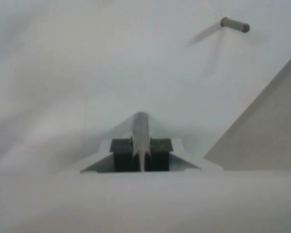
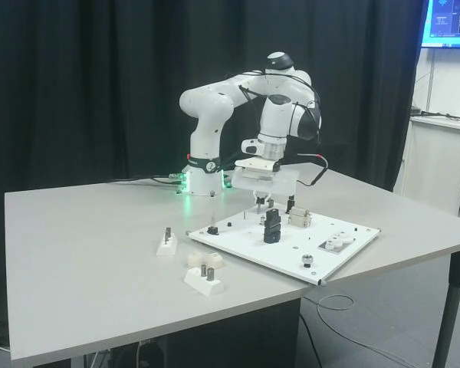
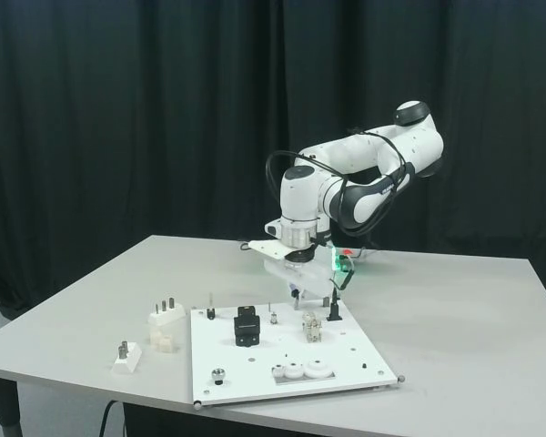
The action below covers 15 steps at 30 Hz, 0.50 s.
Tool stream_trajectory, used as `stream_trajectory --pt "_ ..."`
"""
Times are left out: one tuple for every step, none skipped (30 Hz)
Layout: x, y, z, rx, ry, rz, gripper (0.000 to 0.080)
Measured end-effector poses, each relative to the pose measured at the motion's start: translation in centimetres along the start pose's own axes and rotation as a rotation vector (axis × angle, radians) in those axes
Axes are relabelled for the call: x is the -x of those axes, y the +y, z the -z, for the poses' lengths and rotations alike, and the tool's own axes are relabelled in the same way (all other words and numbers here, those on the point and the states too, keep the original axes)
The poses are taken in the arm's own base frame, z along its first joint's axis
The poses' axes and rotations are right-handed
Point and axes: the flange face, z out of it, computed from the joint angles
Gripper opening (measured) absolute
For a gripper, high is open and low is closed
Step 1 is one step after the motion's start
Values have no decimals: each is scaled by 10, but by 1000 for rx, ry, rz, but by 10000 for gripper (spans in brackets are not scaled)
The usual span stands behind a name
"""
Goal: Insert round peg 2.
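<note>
peg (image 1: pixel 140 133) sits upright between my two black fingers (image 1: pixel 120 154), which are clamped on its upper part so that its free end points down toward the board (image 2: pixel 345 249). i hold it vertical because the hole it belongs in opens upward, and a tilted peg would jam on the rim. my gripper (image 2: pixel 258 201) hangs over the far edge of the white board, near the black block (image 2: pixel 271 226) and clear of it (the block stands closer to the board's middle). from the wrist i see mostly bare white surface below the tip, with another small peg (image 1: pixel 235 24) standing well apart; the hole itself i cannot make out there, so i may not be lined up yet. the peg is not touching the board, as far as the room views let me judge. next comes a careful sideways correction, then a straight descent.
</note>
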Motion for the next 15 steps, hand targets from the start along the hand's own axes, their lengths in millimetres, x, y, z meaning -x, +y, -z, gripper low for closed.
stream_trajectory --pt "0 0 0 -2 1 0 69" --pt "0 0 0 -4 3 -1 69" --pt "-1 -1 0 -5 4 -1 69" --pt "-1 -1 0 -6 5 -1 69" --pt "-1 -1 0 -7 6 -2 69" --pt "-1 -1 0 -9 7 -2 69" --pt "-1 -1 0 -10 7 -3 69" --pt "-2 -1 0 -11 8 -3 69" --pt "-2 -1 1 -12 9 -3 69" --pt "-2 -1 1 -12 9 -4 69" --pt "-2 -1 1 -13 10 -4 69" --pt "-2 -1 1 -13 11 -4 69" --pt "-2 -1 1 -14 11 -4 69" --pt "-2 -1 1 -14 12 -4 69" --pt "-2 -1 1 -14 12 -4 69"
